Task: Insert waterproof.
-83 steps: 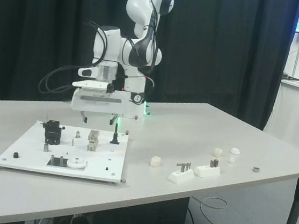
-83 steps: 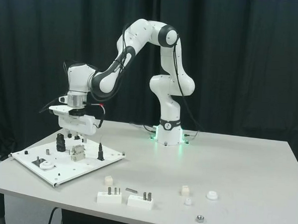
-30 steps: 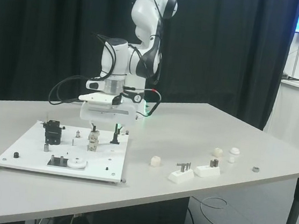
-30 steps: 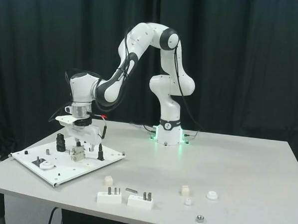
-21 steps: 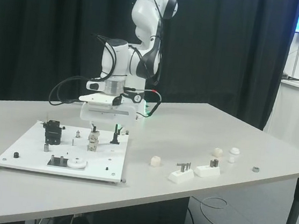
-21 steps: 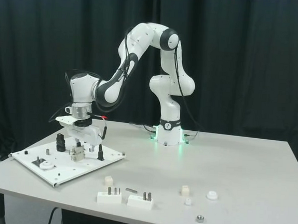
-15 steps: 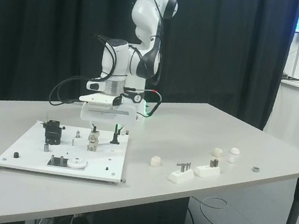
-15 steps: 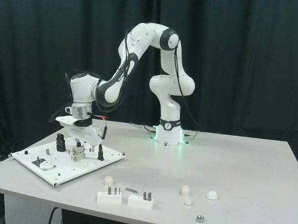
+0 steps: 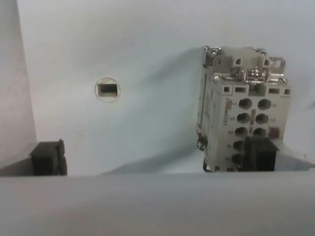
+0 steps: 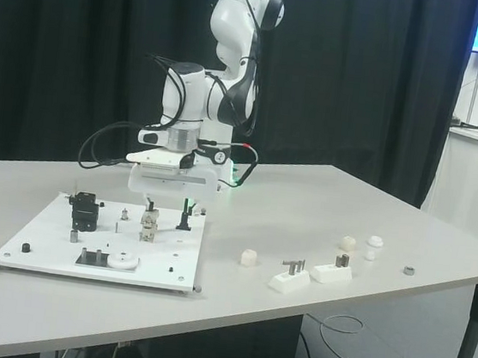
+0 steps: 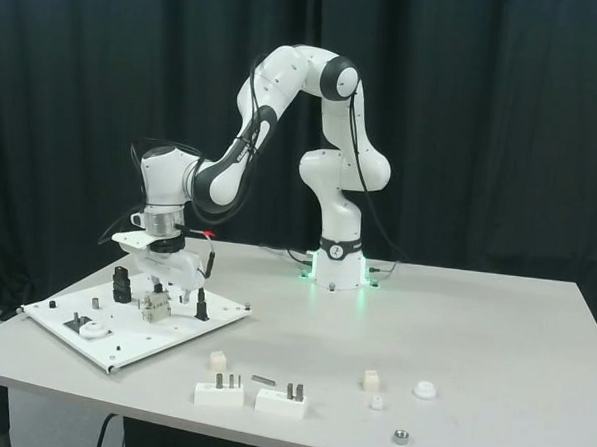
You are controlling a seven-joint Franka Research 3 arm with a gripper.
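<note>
A white multi-pin connector block (image 9: 243, 125) stands on the white board (image 9: 147, 59); it also shows on the board in both room views (image 10: 148, 223) (image 11: 155, 306). My gripper (image 9: 152, 157) hangs low over the board, open, with its black fingertips (image 9: 47, 157) far apart. The other fingertip overlaps the lower edge of the connector in the wrist view. Nothing is held between the fingers. In the room views the gripper (image 10: 165, 202) (image 11: 165, 279) sits just above the connector. A small round hole with a dark slot (image 9: 107, 89) lies in the board beside the connector.
On the board (image 10: 51, 240) stand a black fixture (image 10: 84, 211), a black post (image 10: 183, 218) and a white gear (image 10: 123, 260). Loose on the grey table: a white cube (image 10: 249, 257), two white holders (image 10: 289, 279) (image 10: 332, 272), a white cap (image 10: 375, 243), a nut (image 10: 409, 270).
Since 2.8 s ago the arm swung across the board, turned the hand and came down over the connector. Over the last second it has hardly moved.
</note>
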